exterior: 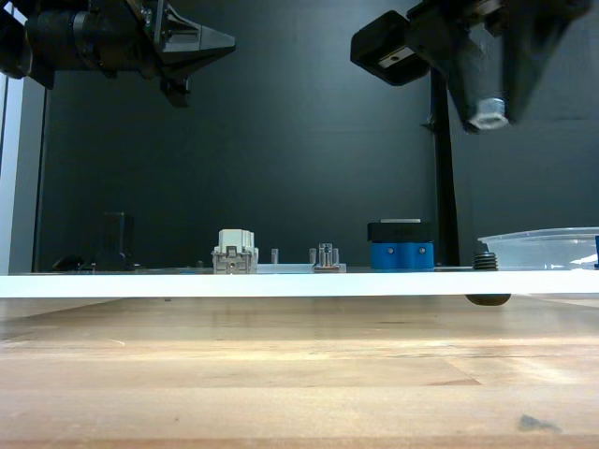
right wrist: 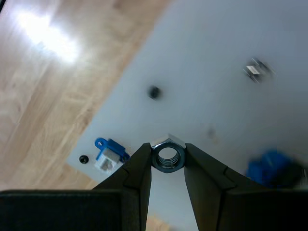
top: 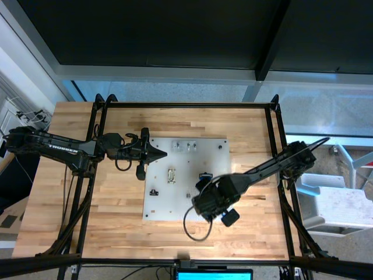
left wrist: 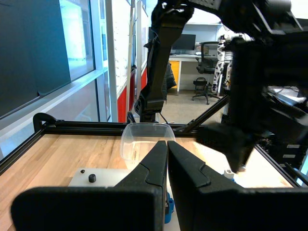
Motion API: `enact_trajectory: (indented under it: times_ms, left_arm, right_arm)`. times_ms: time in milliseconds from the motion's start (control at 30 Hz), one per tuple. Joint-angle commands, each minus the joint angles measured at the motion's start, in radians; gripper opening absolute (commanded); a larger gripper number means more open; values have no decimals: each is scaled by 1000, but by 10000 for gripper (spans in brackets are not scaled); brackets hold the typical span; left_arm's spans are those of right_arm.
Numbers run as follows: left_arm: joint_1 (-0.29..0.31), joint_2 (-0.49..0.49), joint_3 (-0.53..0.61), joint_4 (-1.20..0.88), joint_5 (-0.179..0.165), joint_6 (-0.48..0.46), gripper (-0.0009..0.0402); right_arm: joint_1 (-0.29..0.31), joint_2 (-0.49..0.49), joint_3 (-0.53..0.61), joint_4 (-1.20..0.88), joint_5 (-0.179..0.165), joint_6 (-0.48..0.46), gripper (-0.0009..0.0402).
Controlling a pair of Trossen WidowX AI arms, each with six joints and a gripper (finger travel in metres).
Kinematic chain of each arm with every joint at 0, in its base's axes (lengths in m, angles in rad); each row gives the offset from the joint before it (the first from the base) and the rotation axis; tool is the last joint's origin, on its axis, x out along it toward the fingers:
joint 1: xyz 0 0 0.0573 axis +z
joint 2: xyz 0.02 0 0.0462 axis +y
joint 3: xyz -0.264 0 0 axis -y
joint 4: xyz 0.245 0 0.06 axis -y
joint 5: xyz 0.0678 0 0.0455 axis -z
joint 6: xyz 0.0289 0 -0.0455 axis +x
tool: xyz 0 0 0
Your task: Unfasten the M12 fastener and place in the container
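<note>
Two end effectors: the right end effector (right wrist: 167, 150) pinches the silver nut (exterior: 488, 114) high above its bare stud (exterior: 484, 261), probably to carry it to the clear tray (exterior: 547, 245); the left end effector (top: 158, 153), pressed together, hangs by the board (top: 175, 205)'s left edge.

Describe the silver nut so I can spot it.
Find the white board mid-table, then the right arm over its near right part. The right gripper, high above the board, pinches the nut, a shiny silver hexagon with a round hole; the left gripper hangs shut over the board's far left. Only the nut is off the board.
</note>
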Motion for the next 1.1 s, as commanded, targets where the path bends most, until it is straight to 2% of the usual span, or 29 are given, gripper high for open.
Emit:
enact_trajectory:
  times_ms: [33,100,267,467,667,933,1100]
  left_arm:
    - [0,0,0,0,0,0,0]
    - [0,0,0,0,0,0,0]
    - [0,0,0,0,0,0,0]
    - [0,0,0,0,0,0,0]
    - [0,0,0,0,0,0,0]
    - [0,0,0,0,0,0,0]
    - [0,0,0,0,0,0,0]
  right_arm:
    - [-32,-29,0,-34,11,148,13]
    - [-51,-41,0,-53,11,185,13]
    - [-80,-97,-50,-65,13,207,13]
    - [-122,-213,-212,-21,72,207,14]
    - [-167,-324,-373,10,72,210,14]
    - [-198,-459,-531,27,72,243,13]
    - [-219,-544,-615,29,90,282,13]
